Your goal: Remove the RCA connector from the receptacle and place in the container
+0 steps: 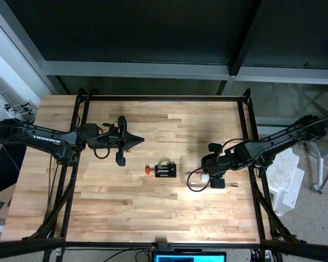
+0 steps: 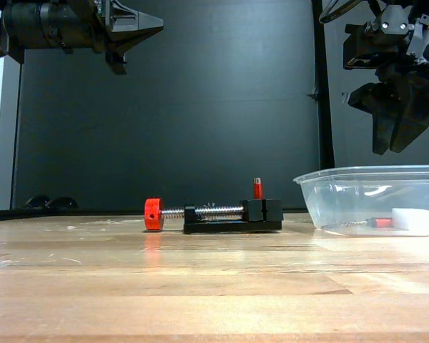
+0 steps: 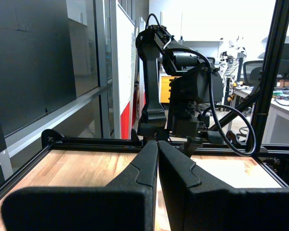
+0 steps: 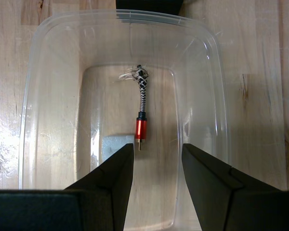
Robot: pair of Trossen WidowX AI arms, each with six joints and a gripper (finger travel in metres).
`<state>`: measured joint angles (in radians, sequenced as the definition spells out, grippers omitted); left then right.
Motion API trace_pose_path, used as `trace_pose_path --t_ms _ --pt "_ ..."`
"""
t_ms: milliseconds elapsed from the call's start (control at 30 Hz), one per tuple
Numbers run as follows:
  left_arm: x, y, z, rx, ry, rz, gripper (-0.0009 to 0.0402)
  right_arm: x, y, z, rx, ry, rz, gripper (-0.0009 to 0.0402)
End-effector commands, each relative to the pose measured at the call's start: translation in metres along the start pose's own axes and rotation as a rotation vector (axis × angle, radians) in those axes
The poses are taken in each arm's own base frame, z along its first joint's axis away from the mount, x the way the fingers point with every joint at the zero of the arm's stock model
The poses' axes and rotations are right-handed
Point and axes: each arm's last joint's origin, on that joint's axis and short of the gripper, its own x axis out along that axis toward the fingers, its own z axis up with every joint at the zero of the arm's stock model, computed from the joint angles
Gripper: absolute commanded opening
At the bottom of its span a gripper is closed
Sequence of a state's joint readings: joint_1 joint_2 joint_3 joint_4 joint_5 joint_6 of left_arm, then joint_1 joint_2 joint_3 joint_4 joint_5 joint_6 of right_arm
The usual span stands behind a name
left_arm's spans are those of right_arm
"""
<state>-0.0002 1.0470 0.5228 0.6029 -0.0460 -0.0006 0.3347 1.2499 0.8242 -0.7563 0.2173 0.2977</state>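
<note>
Right wrist view shows the RCA connector (image 4: 141, 127) lying loose on the floor of the container (image 4: 120, 17), directly beneath the right gripper (image 4: 157, 153), whose jaws stand apart and hold nothing. The receptacle (image 2: 232, 214) sits on the table well apart from that gripper, toward the left arm. The left gripper (image 3: 157, 142) hangs high beyond it, fingers pressed together and empty. By my judgement removal and placing are done, and only pulling the right arm clear is left.

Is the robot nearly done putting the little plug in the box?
Looks nearly done. The RCA connector lies inside the container, out of the receptacle. The right gripper hangs open above it, holding nothing. The left gripper is shut, raised on the left side. Probably only backing away is left.
</note>
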Motion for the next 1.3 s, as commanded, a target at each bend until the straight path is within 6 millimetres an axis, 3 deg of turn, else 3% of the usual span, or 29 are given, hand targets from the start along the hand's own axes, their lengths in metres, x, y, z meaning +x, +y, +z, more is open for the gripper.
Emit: trace_pose_path --t_ms 33,200,367,800,1300 --pt "0.000 0.000 0.000 0.000 0.000 0.000 0.0000 0.000 0.000 0.000 0.000 0.000 0.000 0.0139" --pt "0.000 0.000 0.000 0.000 0.000 0.000 0.0000 -0.005 0.000 0.000 0.003 -0.004 0.033 0.0139" --pt "0.000 0.000 0.000 0.000 0.000 0.000 0.0000 -0.023 -0.013 0.011 0.021 -0.091 0.032 0.0122" --pt "0.000 0.000 0.000 0.000 0.000 0.000 0.0000 -0.060 -0.062 0.045 0.039 -0.388 0.031 -0.0004" --pt "0.000 0.000 0.000 0.000 0.000 0.000 0.0000 -0.071 -0.088 0.075 0.046 -0.823 0.016 0.0000"
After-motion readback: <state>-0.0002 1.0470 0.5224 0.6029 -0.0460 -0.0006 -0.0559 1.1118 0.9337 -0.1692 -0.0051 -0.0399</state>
